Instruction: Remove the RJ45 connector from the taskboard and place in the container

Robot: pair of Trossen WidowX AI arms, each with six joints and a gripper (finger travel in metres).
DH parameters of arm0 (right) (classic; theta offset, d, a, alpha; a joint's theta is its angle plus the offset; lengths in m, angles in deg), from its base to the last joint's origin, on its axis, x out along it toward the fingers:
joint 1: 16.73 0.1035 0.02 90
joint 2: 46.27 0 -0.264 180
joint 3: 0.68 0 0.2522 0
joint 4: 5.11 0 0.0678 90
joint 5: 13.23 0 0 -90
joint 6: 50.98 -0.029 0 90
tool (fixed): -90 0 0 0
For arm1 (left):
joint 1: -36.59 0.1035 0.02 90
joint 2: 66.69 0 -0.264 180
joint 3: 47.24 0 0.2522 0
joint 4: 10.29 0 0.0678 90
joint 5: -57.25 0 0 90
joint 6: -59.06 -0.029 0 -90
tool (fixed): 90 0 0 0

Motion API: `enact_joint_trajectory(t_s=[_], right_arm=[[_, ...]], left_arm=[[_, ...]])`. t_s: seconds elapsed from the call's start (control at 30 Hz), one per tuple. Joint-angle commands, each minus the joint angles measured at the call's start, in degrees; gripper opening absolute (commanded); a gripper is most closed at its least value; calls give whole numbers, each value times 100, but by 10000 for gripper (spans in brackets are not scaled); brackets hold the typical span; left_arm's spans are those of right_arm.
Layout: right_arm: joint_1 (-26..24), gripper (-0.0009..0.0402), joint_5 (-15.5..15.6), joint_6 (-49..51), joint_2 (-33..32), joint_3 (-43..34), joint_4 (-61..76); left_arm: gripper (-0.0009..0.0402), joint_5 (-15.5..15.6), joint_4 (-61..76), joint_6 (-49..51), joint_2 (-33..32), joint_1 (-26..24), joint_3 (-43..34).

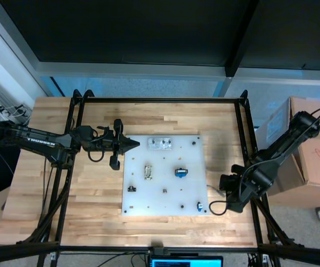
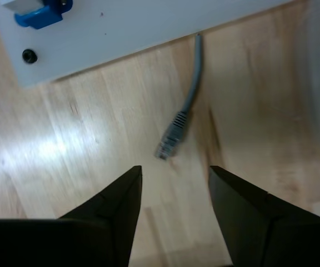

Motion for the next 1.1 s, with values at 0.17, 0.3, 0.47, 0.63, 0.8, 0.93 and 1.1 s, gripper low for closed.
enact_joint_trajectory(t_s=[0.17,0.3,0.47,0.63,0.8,0.93,1.1], right_arm=[[-238,221,11,-260,-476,203,-490],[-411,233,-35,-400,-660,387,-780],[-487,231,7,-422,-776,636,-1128],[-490,224,17,-424,-776,857,-1432],[-487,207,24,-424,-776,979,-1438],[-485,191,22,-420,-776,1069,-1539],[-485,175,20,-374,-776,1169,-1650]], left_arm=[[0,-2,-2,0,-2,0,-2],[0,-2,-4,0,-2,0,-2],[0,-2,4,0,-2,0,-2],[0,-2,-4,0,-2,0,-2],[0,-2,-9,0,-2,0,-2],[0,-2,-2,0,-2,0,-2],[0,-2,-4,0,-2,0,-2]])
